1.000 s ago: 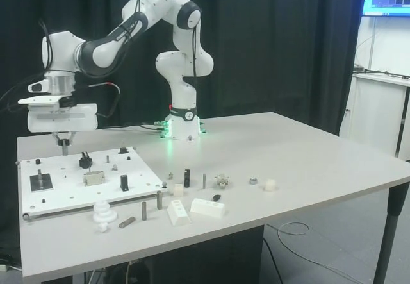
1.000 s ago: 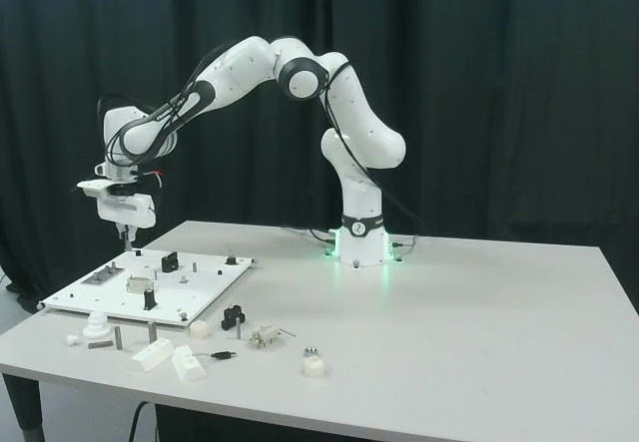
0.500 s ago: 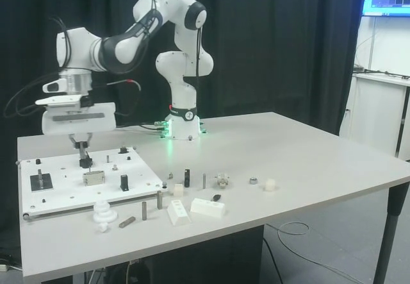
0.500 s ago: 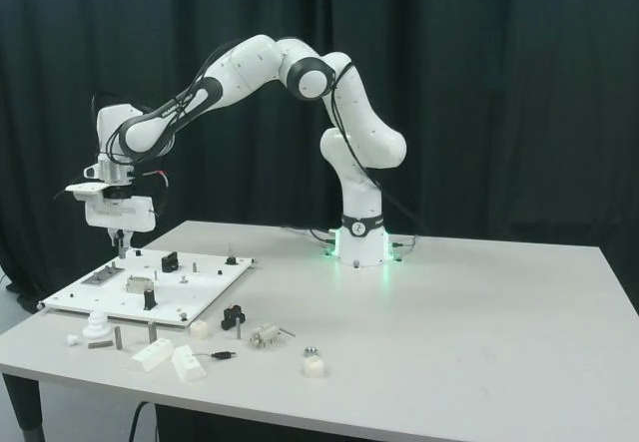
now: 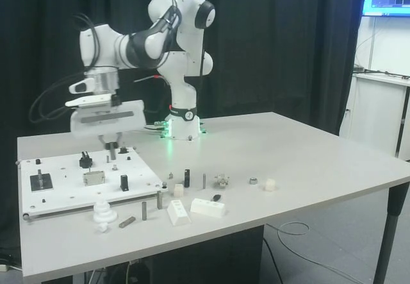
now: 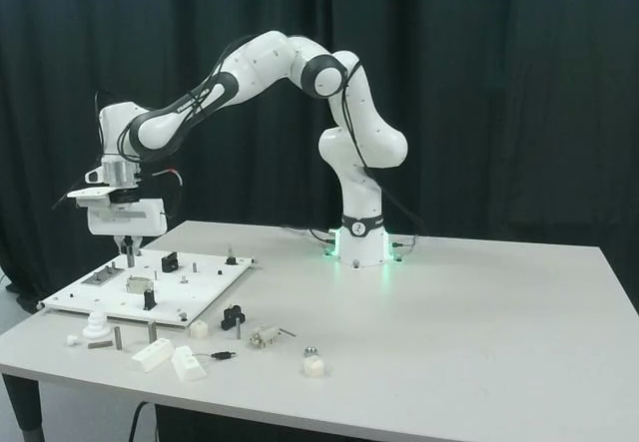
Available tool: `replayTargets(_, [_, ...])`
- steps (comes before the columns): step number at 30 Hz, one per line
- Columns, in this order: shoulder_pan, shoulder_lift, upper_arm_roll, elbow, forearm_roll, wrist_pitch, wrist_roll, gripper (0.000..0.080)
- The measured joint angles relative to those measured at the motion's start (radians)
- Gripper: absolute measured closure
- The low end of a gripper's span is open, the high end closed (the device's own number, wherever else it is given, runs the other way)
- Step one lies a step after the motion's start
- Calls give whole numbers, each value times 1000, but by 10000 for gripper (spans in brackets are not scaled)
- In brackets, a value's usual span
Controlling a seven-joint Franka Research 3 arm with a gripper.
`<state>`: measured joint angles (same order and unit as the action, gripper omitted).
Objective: Place round peg 4.
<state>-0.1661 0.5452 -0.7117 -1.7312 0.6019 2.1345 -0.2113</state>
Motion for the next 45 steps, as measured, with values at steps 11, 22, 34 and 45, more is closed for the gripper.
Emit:
replayTargets(11, [113,-9,0,-3,0,-46,109,652])
replayTargets(22, [247,-27,0,-41,0,-51,206,652])
replayTargets(34, [404,-46,-1,-106,-2,-43,310,652])
replayTargets(45, [544,-52,-1,-167,-17,-19,412,652])
